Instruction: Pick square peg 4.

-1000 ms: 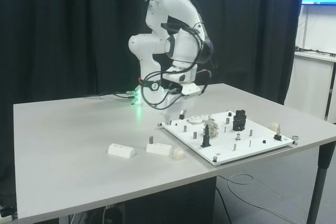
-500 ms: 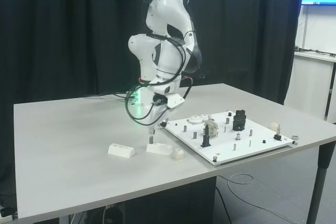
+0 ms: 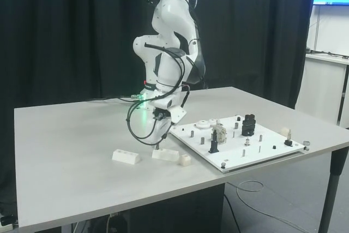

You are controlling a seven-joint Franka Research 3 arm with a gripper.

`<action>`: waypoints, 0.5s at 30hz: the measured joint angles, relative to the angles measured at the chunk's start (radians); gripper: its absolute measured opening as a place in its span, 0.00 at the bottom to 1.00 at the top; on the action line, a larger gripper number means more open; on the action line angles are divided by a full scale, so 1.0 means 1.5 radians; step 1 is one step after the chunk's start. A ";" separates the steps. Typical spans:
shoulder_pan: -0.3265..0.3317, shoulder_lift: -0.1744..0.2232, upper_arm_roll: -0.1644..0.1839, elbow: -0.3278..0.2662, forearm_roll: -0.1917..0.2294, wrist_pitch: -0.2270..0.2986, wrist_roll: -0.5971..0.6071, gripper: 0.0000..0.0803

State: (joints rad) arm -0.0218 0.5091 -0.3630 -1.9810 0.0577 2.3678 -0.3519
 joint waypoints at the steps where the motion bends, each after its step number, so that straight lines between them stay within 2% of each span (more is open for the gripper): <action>1: -0.001 0.003 0.000 0.001 0.002 0.000 -0.006 1.00; 11: -0.003 0.019 0.000 0.004 0.011 0.015 -0.042 1.00; 12: -0.004 0.020 0.000 0.004 0.011 0.017 -0.043 0.80; 15: -0.004 0.022 0.000 0.004 0.011 0.022 -0.046 0.80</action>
State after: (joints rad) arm -0.0286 0.5418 -0.3629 -1.9749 0.0747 2.4004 -0.4203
